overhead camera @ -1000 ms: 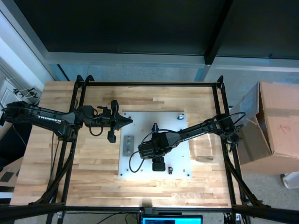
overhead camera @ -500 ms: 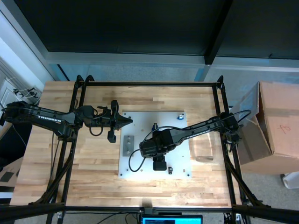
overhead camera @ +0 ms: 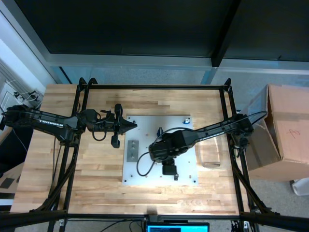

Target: Remove the HAN10E connector from the taskboard and place in the container

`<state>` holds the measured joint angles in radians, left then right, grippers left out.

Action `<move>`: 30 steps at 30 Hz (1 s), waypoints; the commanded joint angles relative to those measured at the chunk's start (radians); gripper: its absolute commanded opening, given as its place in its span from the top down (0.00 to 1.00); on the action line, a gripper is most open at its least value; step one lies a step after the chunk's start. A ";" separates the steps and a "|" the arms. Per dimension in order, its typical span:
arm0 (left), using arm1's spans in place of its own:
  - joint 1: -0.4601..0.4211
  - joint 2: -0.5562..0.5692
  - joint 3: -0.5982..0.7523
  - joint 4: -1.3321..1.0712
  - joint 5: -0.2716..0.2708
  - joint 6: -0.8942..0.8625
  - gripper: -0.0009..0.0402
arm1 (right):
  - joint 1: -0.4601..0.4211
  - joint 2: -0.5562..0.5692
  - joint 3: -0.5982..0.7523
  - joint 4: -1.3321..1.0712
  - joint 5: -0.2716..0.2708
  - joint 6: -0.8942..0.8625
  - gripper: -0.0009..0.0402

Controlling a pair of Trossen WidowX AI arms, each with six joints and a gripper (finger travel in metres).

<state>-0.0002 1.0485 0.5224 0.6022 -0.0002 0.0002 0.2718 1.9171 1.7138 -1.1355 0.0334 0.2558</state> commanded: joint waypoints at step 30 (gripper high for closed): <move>0.000 0.001 0.000 0.000 0.000 0.000 0.98 | 0.075 -0.841 -0.937 0.093 -0.003 0.068 0.92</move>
